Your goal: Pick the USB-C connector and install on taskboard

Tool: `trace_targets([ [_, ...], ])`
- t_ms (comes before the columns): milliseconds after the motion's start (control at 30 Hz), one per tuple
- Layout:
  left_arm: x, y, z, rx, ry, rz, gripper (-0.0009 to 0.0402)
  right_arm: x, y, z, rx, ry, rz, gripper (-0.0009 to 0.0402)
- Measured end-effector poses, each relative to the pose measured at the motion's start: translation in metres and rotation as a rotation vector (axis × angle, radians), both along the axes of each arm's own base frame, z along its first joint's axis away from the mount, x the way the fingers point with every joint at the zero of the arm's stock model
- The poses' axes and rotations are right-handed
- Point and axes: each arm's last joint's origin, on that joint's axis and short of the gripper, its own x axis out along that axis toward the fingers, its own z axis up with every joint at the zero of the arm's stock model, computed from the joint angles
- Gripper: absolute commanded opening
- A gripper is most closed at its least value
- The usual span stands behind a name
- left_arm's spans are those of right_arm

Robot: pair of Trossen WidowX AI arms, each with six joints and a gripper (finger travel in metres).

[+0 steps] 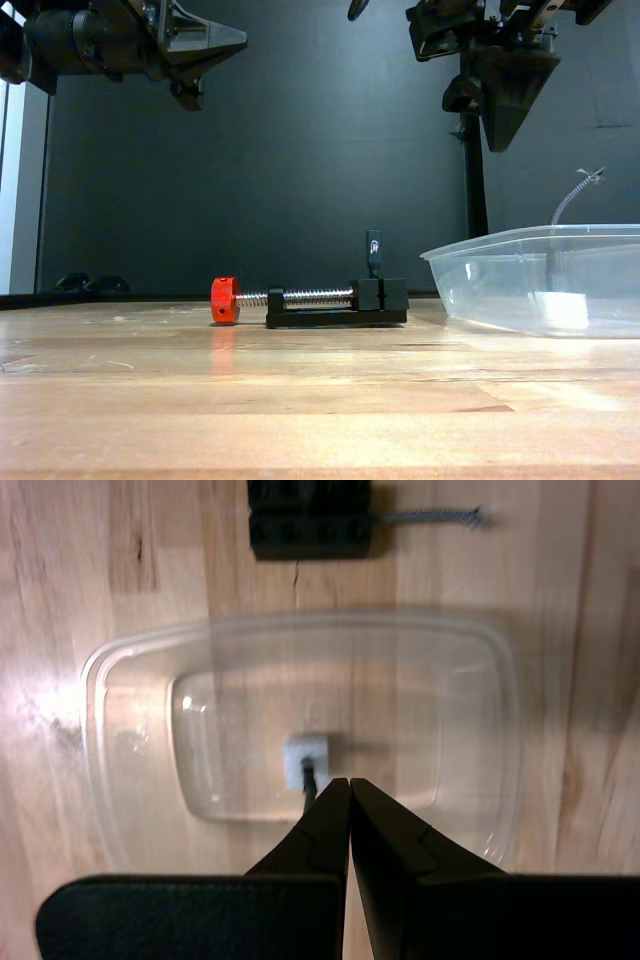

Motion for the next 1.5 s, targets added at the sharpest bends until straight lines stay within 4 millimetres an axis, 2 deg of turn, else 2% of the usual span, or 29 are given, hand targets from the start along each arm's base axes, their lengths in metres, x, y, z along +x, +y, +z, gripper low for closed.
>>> trace_targets([
  [100,0.0,0.0,0.0,0.0,0.0,0.0,0.0,0.001,0.001,-0.001,-0.003,0.041,-0.001,0.0019],
  [400,0.0,0.0,0.0,0.0,0.0,0.0,0.0,0.005,0.005,-0.012,-0.013,0.119,-0.014,0.0131],
  [567,0.0,0.0,0.0,0.0,0.0,0.0,0.0,0.005,0.006,-0.013,-0.015,0.123,-0.017,0.0169],
  [833,0.0,0.0,0.0,0.0,0.0,0.0,0.0,0.004,0.008,-0.016,-0.015,0.136,-0.031,0.0174],
  [1500,0.0,0.0,0.0,0.0,0.0,0.0,0.0,-0.003,0.014,-0.047,-0.018,0.168,-0.071,0.0175],
])
